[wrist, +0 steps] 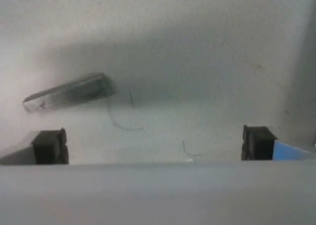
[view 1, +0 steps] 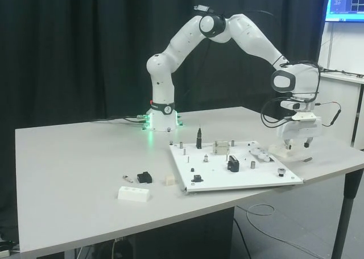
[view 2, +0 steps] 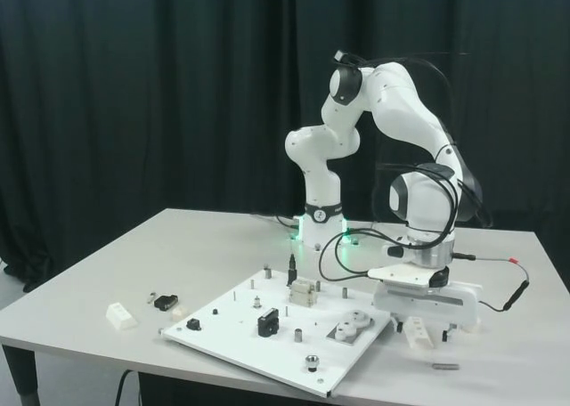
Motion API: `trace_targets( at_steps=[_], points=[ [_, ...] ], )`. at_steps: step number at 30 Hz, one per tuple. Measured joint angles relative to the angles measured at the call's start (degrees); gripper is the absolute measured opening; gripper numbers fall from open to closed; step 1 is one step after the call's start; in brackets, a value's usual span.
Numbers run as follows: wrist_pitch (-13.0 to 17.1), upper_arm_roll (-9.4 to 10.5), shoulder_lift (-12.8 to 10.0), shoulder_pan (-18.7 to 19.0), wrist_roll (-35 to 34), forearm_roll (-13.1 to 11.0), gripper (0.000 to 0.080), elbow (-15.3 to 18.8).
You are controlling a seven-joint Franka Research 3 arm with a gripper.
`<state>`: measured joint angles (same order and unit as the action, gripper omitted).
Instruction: Remove round peg 4.
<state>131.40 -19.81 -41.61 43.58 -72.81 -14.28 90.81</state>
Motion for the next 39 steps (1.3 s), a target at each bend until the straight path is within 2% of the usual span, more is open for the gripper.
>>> trace_targets(
  at_steps=[25,39],
  points=[
    [-1.6,-0.32,0.0,-0.4,-0.4,0.0,0.0800,-1.2],
    [-2.8,-1.88,0.0,-0.4,-0.4,0.1,0.0800,-1.9]
  ],
)
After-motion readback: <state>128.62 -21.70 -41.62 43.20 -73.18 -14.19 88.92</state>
